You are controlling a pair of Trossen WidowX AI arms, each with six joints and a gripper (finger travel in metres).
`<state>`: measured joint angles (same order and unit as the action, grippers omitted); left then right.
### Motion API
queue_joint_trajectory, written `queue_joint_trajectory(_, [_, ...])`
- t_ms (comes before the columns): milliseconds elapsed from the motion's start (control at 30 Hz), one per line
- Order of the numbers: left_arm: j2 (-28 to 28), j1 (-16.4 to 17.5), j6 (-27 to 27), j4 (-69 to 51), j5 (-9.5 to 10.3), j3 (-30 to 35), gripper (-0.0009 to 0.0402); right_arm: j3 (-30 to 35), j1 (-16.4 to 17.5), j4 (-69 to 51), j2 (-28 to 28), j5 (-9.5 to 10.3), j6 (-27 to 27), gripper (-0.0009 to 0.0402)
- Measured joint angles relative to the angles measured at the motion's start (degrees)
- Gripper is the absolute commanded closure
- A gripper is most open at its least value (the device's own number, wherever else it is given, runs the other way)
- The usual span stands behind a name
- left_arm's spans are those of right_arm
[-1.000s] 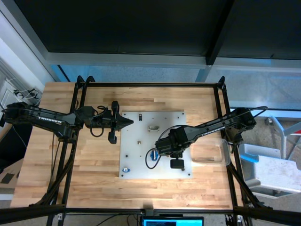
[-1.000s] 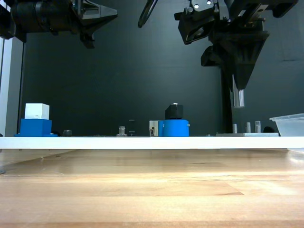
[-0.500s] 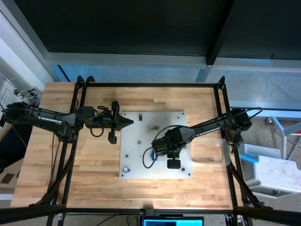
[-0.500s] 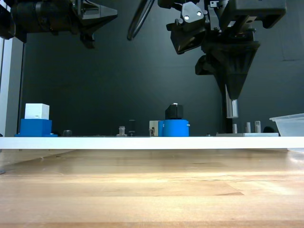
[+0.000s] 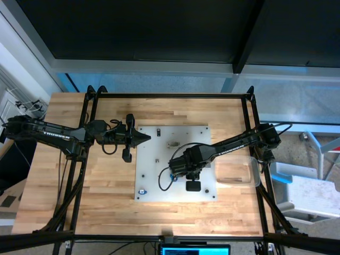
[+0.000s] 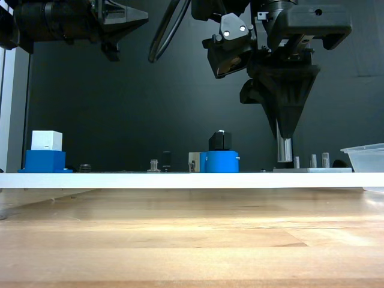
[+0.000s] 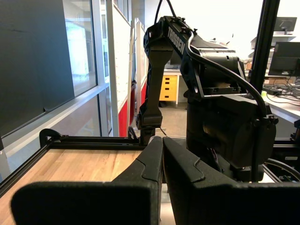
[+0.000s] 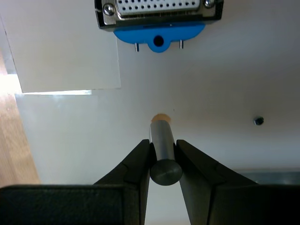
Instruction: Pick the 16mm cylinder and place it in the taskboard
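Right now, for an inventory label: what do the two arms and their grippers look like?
The left arm and right arm are black with white TROSSEN lettering and looped black cables. The left gripper, at the taskboard's left edge, and the right gripper, over the board, have tapering black wedge-shaped fingers.

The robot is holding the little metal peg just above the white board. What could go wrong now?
1. The right gripper holds the 16mm cylinder just above the taskboard; if it misses the hole, it may jam on the rim.
2. Only the tips of its fingers pinch it, so a bump could tilt it.
The left gripper, shut, sits parked at the board's left edge, no danger.
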<state>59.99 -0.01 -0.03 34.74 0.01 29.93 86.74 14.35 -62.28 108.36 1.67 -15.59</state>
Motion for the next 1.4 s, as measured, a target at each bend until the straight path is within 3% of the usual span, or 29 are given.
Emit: queue_joint_trajectory(1400, [0.0,0.0,0.0,0.0,0.0,0.0,0.0393,-2.01,-0.28,2.8,1.03,-0.07,1.16,0.0364])
